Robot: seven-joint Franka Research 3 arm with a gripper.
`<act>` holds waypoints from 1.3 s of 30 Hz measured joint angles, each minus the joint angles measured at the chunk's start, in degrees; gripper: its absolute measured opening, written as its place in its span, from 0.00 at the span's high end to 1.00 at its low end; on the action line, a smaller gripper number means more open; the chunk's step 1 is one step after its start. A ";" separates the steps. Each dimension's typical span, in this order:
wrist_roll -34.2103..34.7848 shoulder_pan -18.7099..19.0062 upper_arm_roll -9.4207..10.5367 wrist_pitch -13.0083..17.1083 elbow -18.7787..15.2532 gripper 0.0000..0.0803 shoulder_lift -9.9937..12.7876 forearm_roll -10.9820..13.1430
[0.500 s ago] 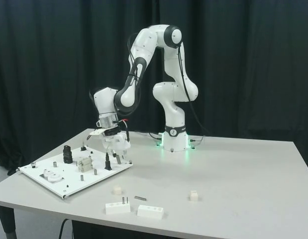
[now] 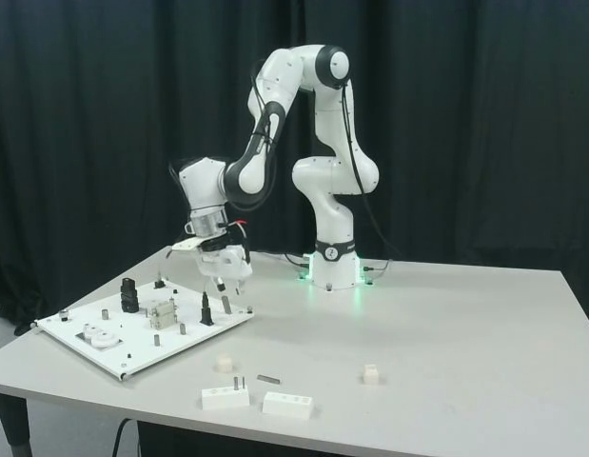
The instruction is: Insert square peg 4.
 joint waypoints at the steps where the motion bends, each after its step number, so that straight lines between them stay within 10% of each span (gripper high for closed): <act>1: 0.53 0.00 0.04 -0.26 0.03 0.00 -0.26 -0.59; 17: 7.10 0.03 0.79 -2.51 0.20 0.00 -3.00 -7.65; 39: 7.74 0.03 1.20 -2.85 -0.21 0.00 -2.61 -7.97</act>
